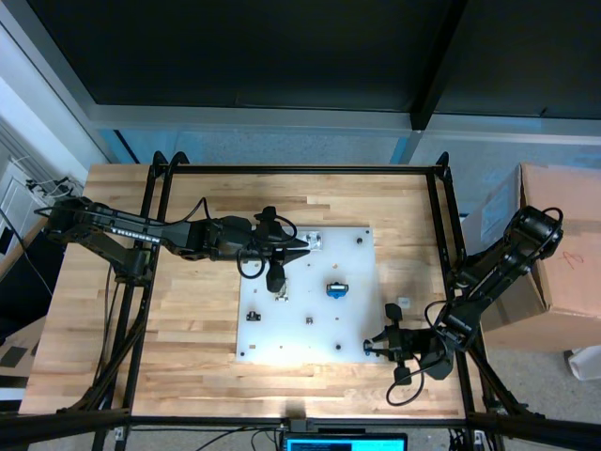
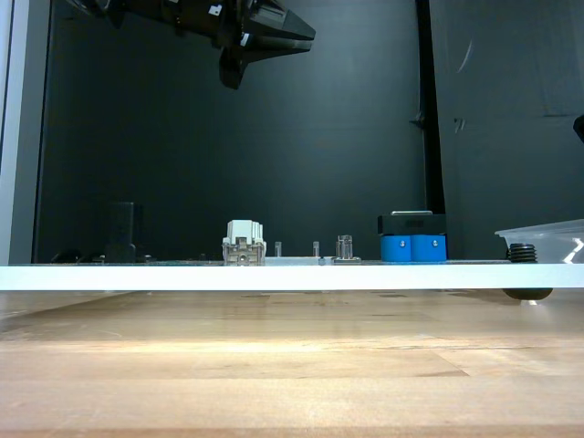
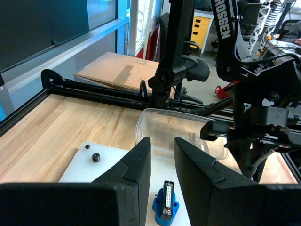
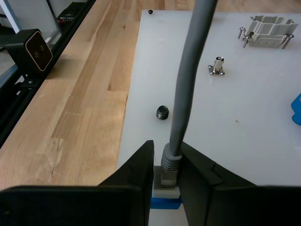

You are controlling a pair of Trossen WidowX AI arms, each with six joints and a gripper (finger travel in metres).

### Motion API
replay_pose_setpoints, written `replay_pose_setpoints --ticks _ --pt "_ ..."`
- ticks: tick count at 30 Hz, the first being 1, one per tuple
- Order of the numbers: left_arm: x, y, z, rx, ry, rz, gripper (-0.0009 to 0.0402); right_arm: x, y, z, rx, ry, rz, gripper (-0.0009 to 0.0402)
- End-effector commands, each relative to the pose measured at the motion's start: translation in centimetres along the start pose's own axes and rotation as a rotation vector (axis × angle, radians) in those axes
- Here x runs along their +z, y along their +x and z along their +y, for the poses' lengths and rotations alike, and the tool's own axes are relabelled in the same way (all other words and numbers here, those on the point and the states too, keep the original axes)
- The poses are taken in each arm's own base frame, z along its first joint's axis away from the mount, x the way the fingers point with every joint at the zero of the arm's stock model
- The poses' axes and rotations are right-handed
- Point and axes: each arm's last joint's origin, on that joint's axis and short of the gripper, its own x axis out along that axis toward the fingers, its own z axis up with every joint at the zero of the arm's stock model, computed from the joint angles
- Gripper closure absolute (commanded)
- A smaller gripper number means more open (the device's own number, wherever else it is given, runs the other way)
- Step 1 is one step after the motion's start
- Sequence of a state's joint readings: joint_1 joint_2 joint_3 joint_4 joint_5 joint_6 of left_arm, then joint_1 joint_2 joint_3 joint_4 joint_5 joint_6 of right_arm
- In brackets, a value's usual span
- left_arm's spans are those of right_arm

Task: Pick the RJ45 connector and install on the taskboard

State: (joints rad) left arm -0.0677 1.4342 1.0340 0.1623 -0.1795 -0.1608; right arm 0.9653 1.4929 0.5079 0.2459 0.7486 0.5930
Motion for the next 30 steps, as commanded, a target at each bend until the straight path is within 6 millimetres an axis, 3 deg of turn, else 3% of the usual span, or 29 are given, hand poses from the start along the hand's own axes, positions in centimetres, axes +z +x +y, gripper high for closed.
replay_pose_setpoints --ticks 1,15,30 --pt "0.0 0.0 0.0 0.0 0.0 0.0 0.0328 0.4 -0.1 0.2 0.004 0.018 -0.02 0.0315" --pt "0.0 0.0 0.0 0.0 0.0 0.0 0.0328 3.1 -2.1 -0.4 0.018 0.036 0.0 0.0273" --pt "0.0 0.0 0.0 0.0 0.0 0.0 0.0328 8.3 -5.0 -2.6 0.026 0.122 -0.026 0.027"
